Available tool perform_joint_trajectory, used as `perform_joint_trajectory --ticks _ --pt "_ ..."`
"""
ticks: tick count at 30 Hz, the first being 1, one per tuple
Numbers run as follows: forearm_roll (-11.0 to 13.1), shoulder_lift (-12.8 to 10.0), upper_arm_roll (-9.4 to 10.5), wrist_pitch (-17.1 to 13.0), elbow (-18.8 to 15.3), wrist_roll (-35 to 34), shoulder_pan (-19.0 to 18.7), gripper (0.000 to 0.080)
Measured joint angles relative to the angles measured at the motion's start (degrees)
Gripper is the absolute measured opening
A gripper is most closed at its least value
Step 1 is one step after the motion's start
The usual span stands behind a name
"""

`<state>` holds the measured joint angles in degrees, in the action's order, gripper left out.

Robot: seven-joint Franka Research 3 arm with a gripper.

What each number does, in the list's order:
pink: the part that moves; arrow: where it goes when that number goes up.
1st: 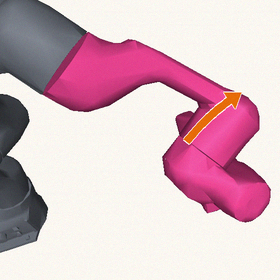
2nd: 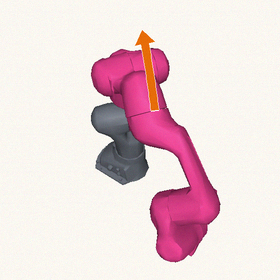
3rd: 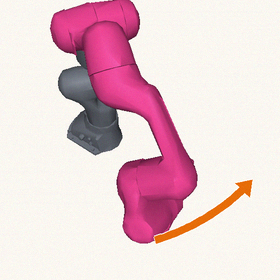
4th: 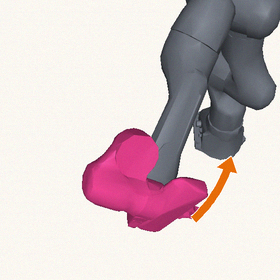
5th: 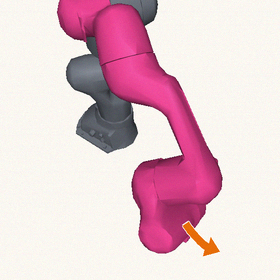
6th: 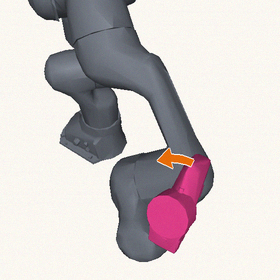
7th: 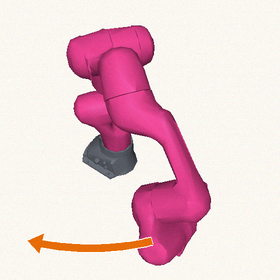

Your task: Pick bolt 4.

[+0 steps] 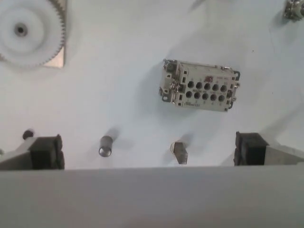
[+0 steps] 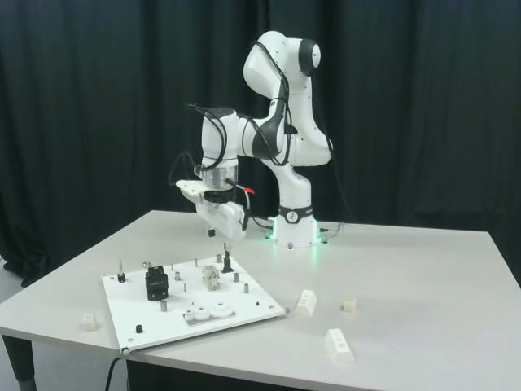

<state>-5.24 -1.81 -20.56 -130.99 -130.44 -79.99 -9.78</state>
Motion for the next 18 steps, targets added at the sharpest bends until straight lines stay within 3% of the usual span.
perform_joint_trajectory --ticks 18 --pt "-0.05 -1.9 -0.35 -1.28 -0.26 -0.3 0.26 0.08"
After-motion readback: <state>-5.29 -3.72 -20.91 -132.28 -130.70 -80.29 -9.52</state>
